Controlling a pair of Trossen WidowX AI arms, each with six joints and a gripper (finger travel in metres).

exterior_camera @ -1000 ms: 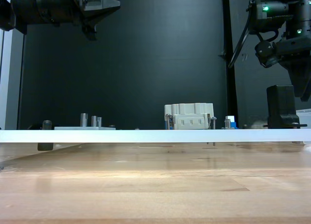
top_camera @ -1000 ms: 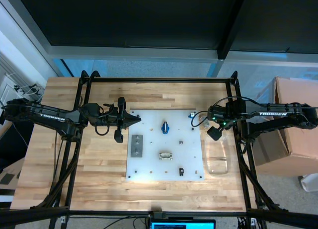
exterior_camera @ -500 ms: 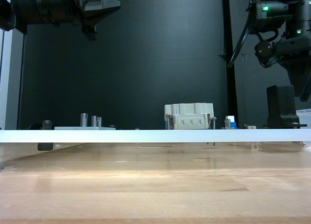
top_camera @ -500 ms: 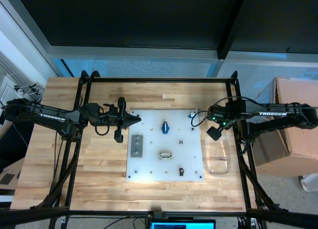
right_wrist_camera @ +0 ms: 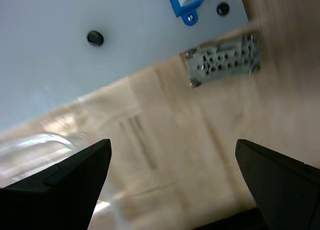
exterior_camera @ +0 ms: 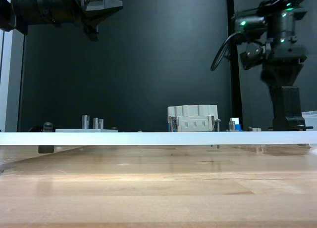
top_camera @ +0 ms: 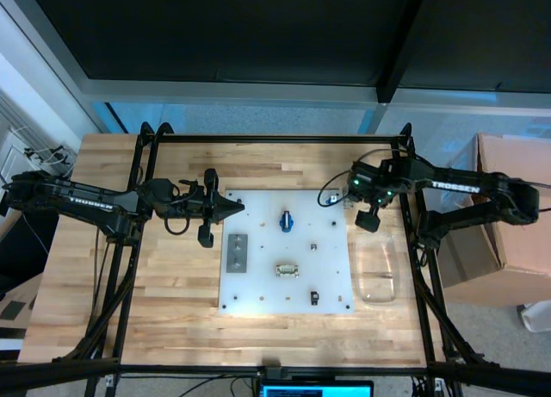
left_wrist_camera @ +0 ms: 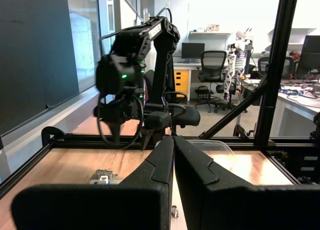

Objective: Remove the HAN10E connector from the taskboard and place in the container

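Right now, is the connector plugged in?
In: connector sits upright on the board. Left gripper hovers over its far-left corner, right gripper by the container.

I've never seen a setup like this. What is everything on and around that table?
table: one, light wood, under everything.
task board: one, white, mid-table.
HAN10E connector: one, beige-grey, seated on the board.
loose connector piece: one, grey, on the wood by the board's far right corner.
fitting: one, blue, board's far middle.
peg plate: one, grey metal, board's left.
container: one, clear, right of the board.
cardboard box: one, brown, beyond the table's right edge.
left gripper: one, black, shut, raised over the board's far left corner.
right gripper: one, black, open, raised by the board's far right corner.
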